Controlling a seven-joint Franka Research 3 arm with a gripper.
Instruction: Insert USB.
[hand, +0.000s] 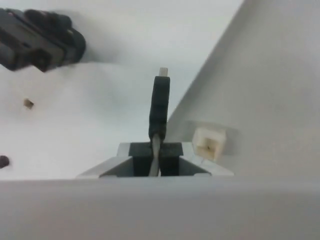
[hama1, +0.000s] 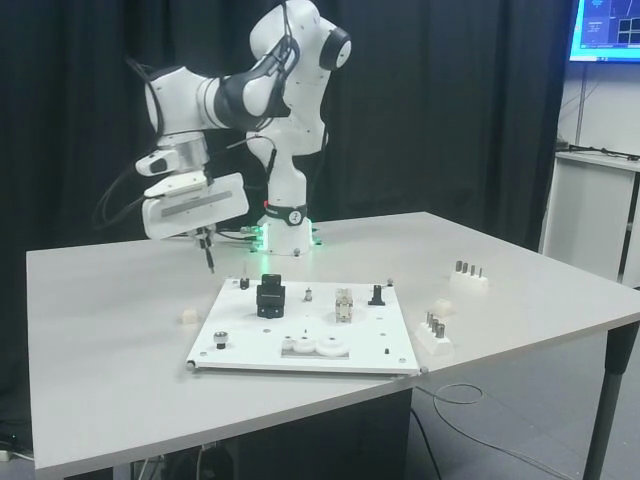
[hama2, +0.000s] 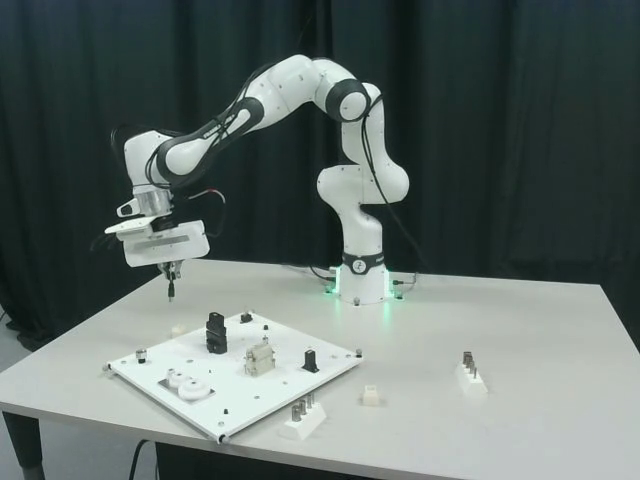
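The tool (hand: 155, 155) is clamped on the cable end of a black USB plug (hand: 159, 106), whose metal tip points away from the wrist. In the first room view the plug (hama1: 208, 255) hangs in the air at left of centre, above the grey table (hama1: 110, 330), just beyond the white board (hama1: 310, 330).

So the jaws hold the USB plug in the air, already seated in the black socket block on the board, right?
Not seated. The gripper does hold the USB plug, but both room views show it hanging above the bare table, short of the board and apart from the black socket block.
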